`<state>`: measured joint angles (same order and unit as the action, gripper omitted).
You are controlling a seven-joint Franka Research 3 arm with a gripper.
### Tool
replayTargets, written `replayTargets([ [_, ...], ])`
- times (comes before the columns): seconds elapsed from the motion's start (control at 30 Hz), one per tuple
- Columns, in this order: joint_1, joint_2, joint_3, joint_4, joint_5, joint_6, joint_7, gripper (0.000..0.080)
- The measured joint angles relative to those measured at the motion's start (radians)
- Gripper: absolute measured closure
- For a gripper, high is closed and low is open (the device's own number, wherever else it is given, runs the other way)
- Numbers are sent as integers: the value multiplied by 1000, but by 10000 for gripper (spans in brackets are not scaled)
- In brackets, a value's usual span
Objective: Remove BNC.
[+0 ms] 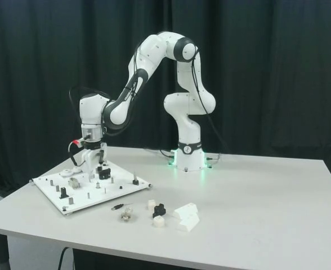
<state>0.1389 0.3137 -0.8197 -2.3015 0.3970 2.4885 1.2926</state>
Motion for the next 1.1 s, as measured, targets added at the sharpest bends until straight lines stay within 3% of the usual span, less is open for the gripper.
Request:
replayTargets([
  [0.37, 3, 24, 10, -2, 0, -5, 13, 3],
  [1.1, 2, 78, 33, -3, 17, 61, 78, 3],
])
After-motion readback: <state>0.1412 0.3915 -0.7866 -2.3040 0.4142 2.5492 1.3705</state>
